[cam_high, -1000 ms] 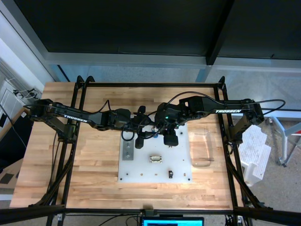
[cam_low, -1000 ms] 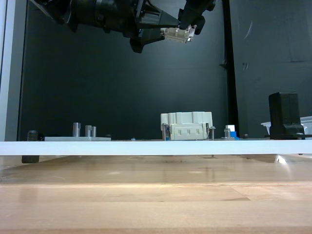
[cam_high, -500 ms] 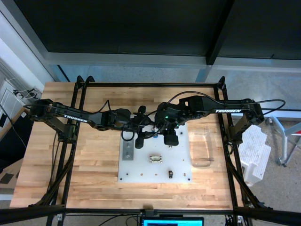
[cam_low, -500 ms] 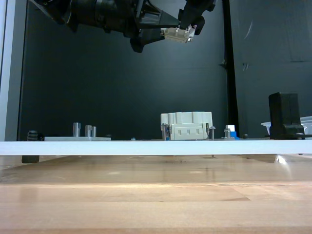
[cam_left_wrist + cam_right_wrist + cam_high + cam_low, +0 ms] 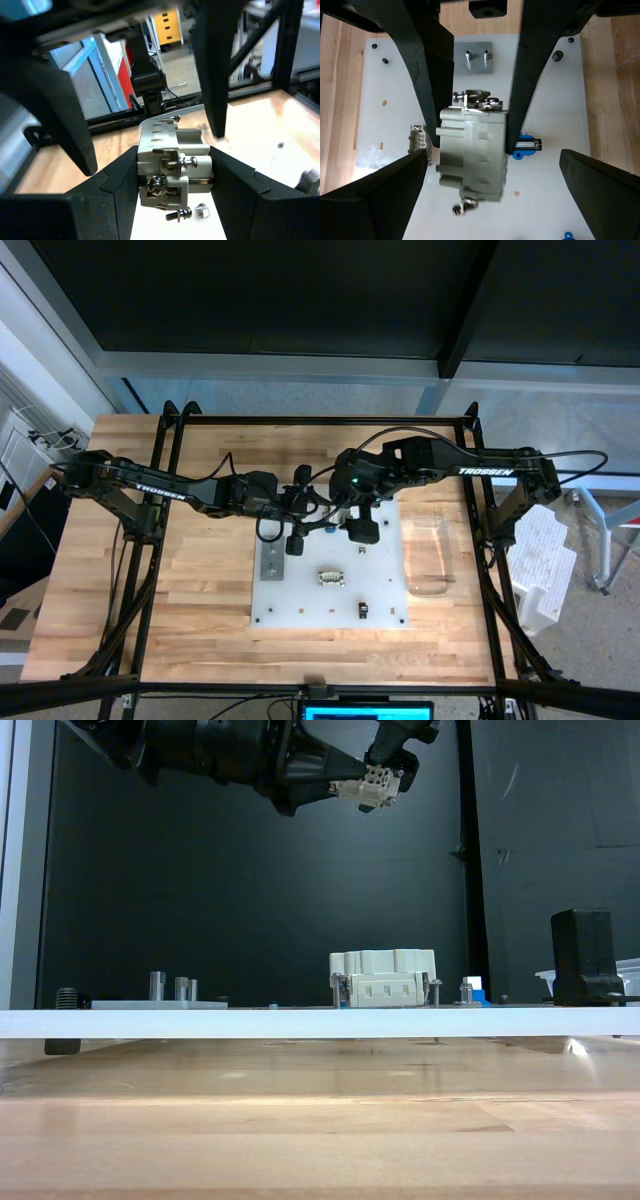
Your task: Pick the HAN10E connector and install on the hub
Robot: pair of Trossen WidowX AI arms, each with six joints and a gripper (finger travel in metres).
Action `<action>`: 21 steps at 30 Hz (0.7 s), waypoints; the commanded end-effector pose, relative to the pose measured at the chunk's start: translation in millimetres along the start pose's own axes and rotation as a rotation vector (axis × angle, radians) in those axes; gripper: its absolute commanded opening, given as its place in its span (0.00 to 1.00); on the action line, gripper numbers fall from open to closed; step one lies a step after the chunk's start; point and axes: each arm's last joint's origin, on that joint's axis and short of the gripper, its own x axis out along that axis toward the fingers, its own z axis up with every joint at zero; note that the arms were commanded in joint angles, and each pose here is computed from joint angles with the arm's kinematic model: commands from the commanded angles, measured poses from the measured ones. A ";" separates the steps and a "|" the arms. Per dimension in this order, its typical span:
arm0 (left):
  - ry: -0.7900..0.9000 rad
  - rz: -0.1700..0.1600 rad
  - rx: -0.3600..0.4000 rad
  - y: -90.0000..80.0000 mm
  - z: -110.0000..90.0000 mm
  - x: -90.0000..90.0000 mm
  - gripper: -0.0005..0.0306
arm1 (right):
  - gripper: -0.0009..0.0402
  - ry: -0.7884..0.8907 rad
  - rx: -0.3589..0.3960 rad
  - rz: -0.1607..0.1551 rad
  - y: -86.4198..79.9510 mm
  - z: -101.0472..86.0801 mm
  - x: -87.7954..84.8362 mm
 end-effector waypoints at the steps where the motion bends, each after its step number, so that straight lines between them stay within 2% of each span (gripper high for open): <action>1: 0.018 0.030 0.154 0.7 -1.7 0.9 0.33 | 0.94 -0.010 0.000 0.042 -1.6 2.4 -8.7; 2: 0.022 0.040 0.205 1.0 -1.7 0.8 0.34 | 0.94 -0.013 0.003 0.056 -2.4 3.1 -11.1; 4: 0.030 0.050 0.302 1.3 -2.0 0.8 0.35 | 0.94 -0.017 0.010 0.056 -4.8 3.9 -14.6; 6: 0.032 0.048 0.421 1.3 -1.8 0.7 0.38 | 0.94 -0.019 0.013 0.063 -6.9 4.2 -15.9; 9: 0.035 0.043 0.606 0.4 -1.6 0.8 0.42 | 0.94 -0.019 0.028 0.113 -10.9 4.1 -15.9; 11: 0.038 0.042 0.711 0.3 -1.6 0.8 0.44 | 0.94 -0.019 0.021 0.112 -13.1 4.1 -15.6; 16: 0.040 0.039 0.867 -0.8 -1.2 0.8 0.49 | 0.94 -0.020 0.022 0.112 -17.4 4.0 -16.2; 19: 0.041 0.038 0.926 -1.1 -1.0 0.8 0.51 | 0.94 -0.017 0.010 0.135 -17.7 3.3 -15.3; 21: 0.038 0.040 0.964 -1.0 -0.6 0.8 0.51 | 0.94 -0.006 0.008 0.138 -18.4 4.1 -10.4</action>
